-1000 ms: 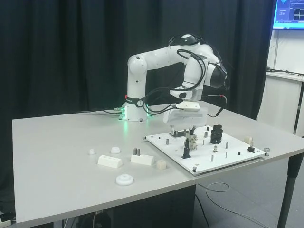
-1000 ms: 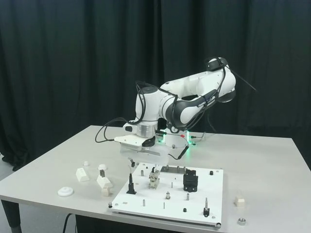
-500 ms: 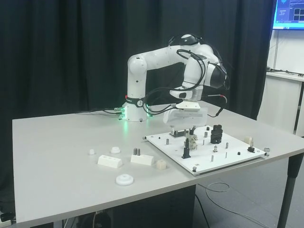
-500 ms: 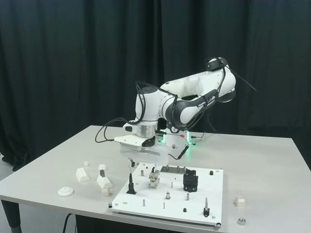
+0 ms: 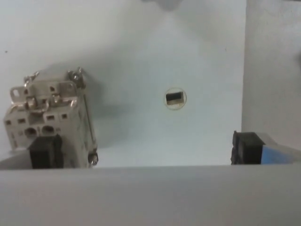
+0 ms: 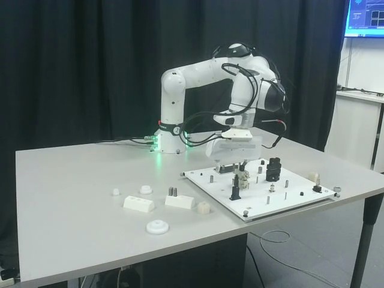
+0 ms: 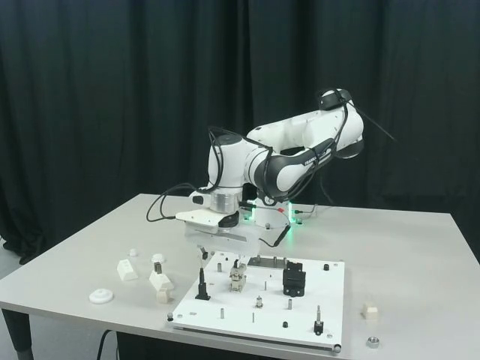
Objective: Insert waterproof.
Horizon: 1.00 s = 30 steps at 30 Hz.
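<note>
The board [image 6: 258, 195] lies on the table [image 6: 72, 198], with loose blocks [image 6: 138, 204] beside it.

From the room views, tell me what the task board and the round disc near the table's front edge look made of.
Task board: looks like rigid plastic or painted sheet, white, matte; flat with crisp edges. Round disc: likely moulded or printed plastic, white, dull finish, stepped profile.

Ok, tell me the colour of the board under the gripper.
White; the board shows best in the second room view.
</note>
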{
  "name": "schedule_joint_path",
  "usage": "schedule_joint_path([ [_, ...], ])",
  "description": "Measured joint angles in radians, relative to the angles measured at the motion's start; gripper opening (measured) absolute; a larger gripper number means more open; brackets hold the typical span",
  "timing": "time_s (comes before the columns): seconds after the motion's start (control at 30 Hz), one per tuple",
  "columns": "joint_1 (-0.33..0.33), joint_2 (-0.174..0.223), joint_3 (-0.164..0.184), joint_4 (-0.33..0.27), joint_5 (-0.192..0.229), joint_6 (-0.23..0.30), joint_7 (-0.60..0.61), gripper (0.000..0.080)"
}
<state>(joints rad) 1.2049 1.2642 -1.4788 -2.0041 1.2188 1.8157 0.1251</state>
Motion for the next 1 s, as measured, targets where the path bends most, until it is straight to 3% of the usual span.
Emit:
schedule_joint_path([
  [0.5, -0.004, 0.0, 0.009, -0.002, 0.012, 0.011, -0.006, 0.08],
  [1.0, 0.041, -0.001, -0.021, 0.0, 0.011, -0.09, 0.003, 0.08],
])
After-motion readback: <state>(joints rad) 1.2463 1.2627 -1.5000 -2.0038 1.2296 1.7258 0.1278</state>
